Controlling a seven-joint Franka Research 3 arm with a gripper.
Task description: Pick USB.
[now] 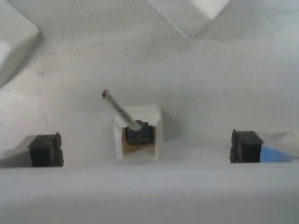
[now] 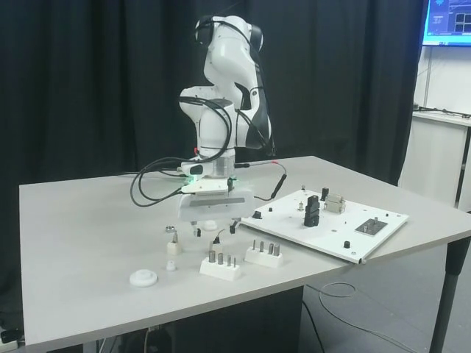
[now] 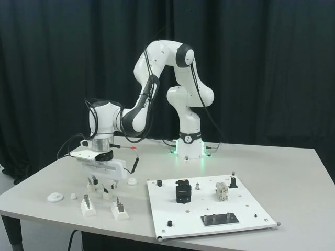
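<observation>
In the wrist view the USB plug (image 1: 138, 133) is a dark piece seated in a small white holder (image 1: 137, 140) on the grey table, with a thin grey cable (image 1: 120, 109) slanting away from it. My gripper (image 1: 145, 148) is open, its black fingertips (image 1: 45, 150) standing wide on either side of the holder, touching nothing. In the room views the gripper (image 2: 214, 229) (image 3: 102, 185) hangs low over the table, left of the white board. There the holder shows only as a small white shape (image 2: 210, 225) between the fingers.
Two white blocks with upright pins (image 2: 221, 265) (image 2: 263, 255) stand in front of the gripper. A small white post (image 2: 173, 247) and a white disc (image 2: 143, 278) lie to its left. The white board (image 2: 368, 243) with black parts lies to the right.
</observation>
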